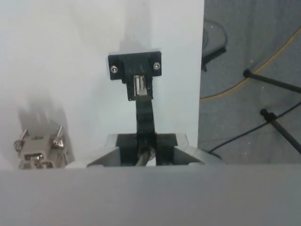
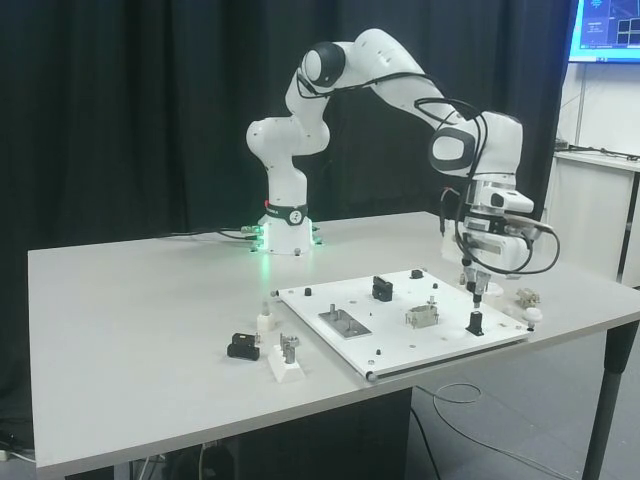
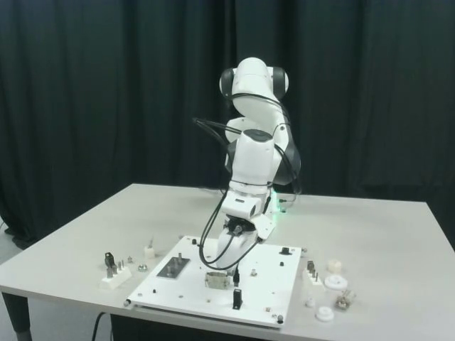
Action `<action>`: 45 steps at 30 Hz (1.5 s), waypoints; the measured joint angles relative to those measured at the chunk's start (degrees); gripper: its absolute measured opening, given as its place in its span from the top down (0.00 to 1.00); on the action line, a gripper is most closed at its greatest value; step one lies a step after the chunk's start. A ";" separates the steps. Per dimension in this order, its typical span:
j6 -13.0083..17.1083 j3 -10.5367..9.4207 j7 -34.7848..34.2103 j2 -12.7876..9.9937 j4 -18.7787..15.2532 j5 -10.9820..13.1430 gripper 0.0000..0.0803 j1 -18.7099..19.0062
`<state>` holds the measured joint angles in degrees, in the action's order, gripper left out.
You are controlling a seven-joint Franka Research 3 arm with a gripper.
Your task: Insert USB.
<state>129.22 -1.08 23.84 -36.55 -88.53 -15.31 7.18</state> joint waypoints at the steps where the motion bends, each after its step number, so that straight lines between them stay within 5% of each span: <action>1: 0.09 0.00 0.00 -0.05 0.00 -0.03 0.91 -0.04; 45: 0.39 -0.78 0.00 -0.44 -0.13 -2.41 0.91 -0.10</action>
<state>129.61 -1.87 23.85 -36.99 -88.66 -17.72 7.07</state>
